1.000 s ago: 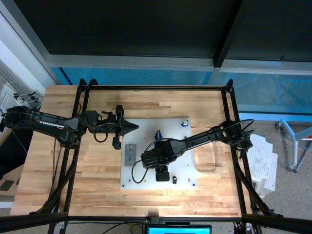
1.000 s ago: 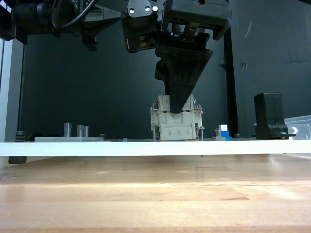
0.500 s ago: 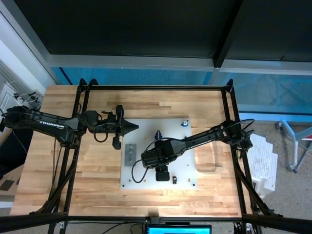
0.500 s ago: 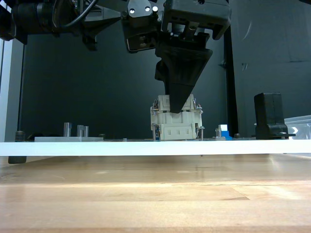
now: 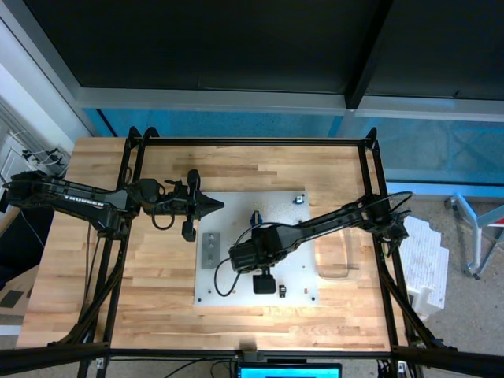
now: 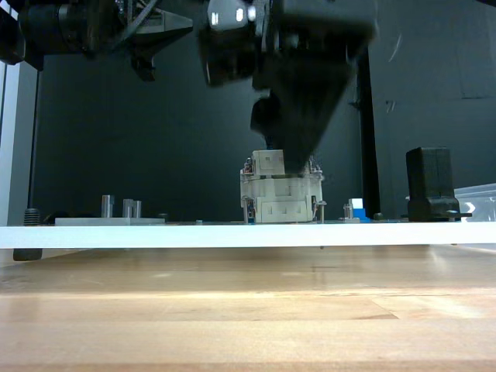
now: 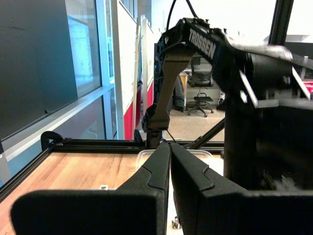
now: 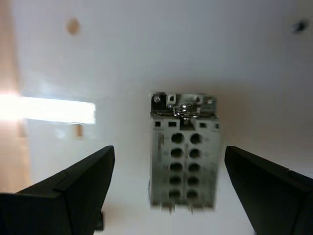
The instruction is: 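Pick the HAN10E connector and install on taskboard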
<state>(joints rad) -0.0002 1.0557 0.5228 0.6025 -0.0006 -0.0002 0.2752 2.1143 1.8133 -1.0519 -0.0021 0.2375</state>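
**Right gripper spread open, straight above the connector**

The HAN10E connector (image 8: pixel 182 152) stands on the near-middle of the taskboard (image 5: pixel 228 206), directly under the right gripper (image 6: pixel 288 143). Its fingers (image 8: pixel 73 188) are wide apart, clear of the connector's long sides and holding nothing. Farther off, the left gripper (image 5: pixel 214 205) hangs clenched and empty at the board's far-left edge, so the right arm is much nearer.

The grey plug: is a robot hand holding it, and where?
No. The right gripper hangs open over the HAN10E connector, touching nothing; the left gripper, shut, empty, hovers by the taskboard.
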